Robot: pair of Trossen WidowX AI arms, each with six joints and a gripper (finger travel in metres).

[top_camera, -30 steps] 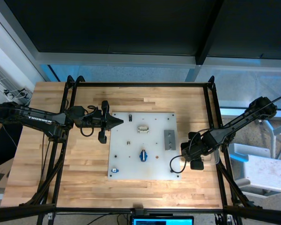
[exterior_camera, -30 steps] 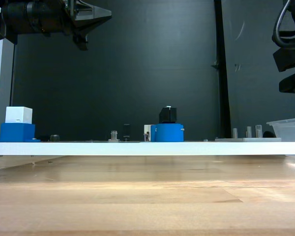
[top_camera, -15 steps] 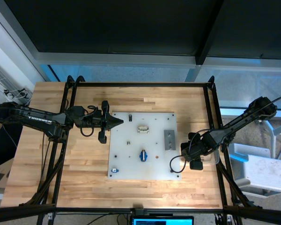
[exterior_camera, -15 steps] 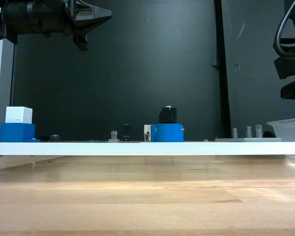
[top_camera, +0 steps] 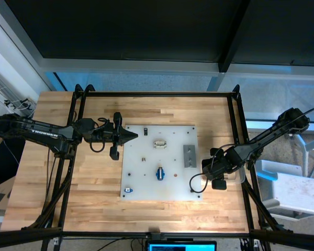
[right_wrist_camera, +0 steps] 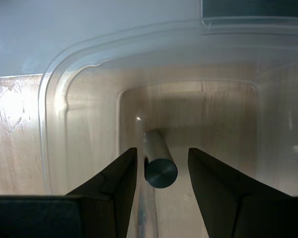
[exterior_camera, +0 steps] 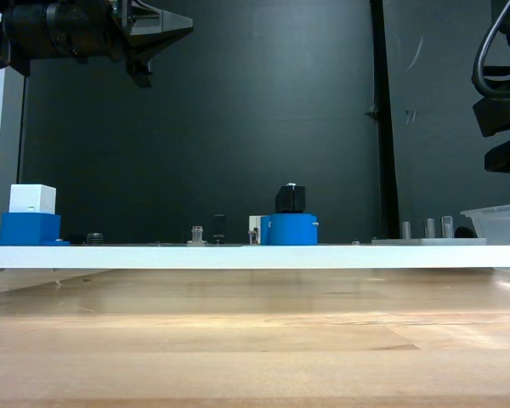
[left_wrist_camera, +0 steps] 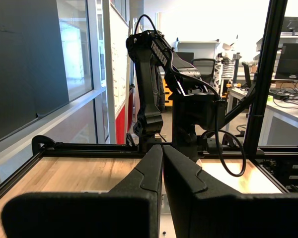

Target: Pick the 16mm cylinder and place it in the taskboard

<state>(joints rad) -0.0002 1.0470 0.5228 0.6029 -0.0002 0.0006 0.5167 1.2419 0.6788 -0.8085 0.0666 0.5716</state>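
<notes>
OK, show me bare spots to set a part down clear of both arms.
Bare: the table strip nearer than the taskboard, and the board between the blue connector and its near edge. Crowded: the clear tray, where the open right gripper straddles the 16mm cylinder; the shut left gripper hangs above the board's left edge.

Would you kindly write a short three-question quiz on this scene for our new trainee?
1. Fill in: the shut left claw hangs high above the taskboard's ____ side.
2. True or false: the right claw is shut on the 16mm cylinder.
3. The cylinder lies: A) on the taskboard, B) in the clear tray, C) in the left claw.
Key: 1 left; 2 false, it is open astride the cylinder; 3 B.
</notes>
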